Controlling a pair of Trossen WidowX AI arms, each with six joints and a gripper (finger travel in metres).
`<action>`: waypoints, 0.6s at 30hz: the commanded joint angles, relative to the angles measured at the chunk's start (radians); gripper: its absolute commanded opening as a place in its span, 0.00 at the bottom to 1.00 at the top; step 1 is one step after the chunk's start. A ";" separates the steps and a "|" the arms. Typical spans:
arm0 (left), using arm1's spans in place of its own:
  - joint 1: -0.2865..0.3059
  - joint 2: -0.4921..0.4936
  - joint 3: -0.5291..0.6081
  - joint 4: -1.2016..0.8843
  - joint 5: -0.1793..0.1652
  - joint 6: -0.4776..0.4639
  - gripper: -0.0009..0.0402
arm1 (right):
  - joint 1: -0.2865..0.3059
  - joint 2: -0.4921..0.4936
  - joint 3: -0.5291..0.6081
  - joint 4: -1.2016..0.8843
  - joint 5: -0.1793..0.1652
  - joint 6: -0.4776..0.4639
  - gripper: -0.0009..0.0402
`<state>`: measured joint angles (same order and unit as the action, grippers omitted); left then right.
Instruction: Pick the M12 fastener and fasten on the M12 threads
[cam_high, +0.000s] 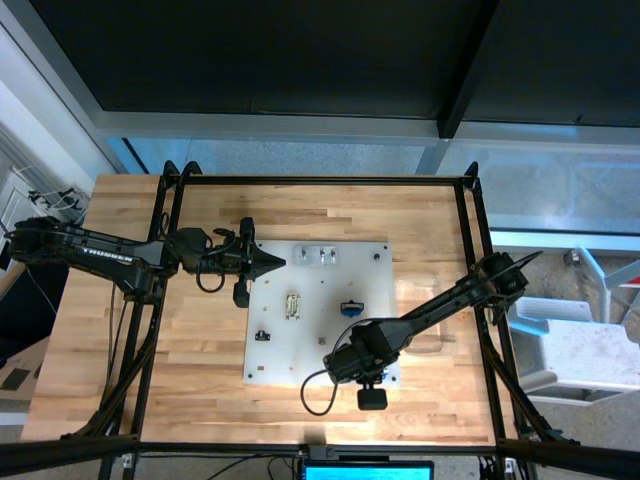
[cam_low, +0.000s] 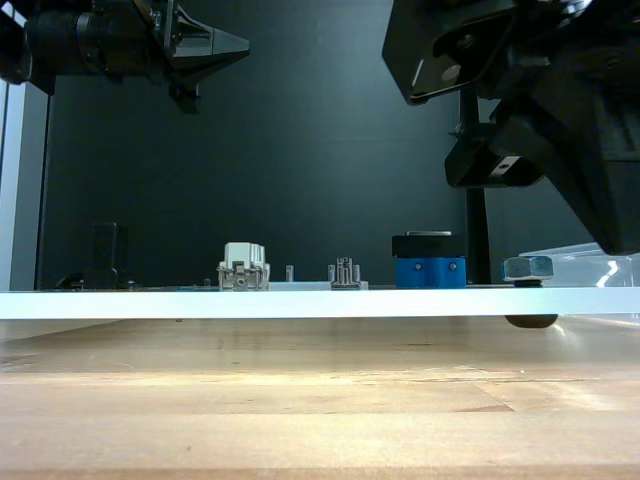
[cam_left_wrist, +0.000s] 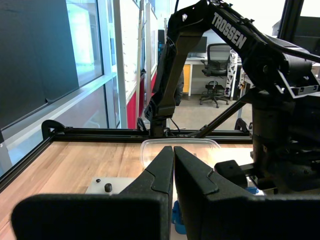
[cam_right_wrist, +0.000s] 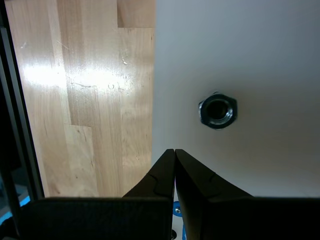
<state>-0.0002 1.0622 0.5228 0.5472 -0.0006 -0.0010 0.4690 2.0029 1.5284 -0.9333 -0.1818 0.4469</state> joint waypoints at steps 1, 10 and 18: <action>0.000 0.000 0.000 0.000 0.000 0.000 0.02 | -0.001 -0.010 0.001 0.000 0.092 0.023 0.02; 0.000 0.000 0.000 0.000 0.000 0.000 0.02 | -0.007 -0.014 0.001 0.005 0.244 0.052 0.02; 0.000 0.000 0.000 0.000 0.000 0.000 0.02 | -0.008 0.000 -0.009 0.026 0.233 0.046 0.02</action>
<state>-0.0002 1.0622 0.5224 0.5472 -0.0006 -0.0006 0.4603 1.9949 1.5204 -0.9104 0.0601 0.4950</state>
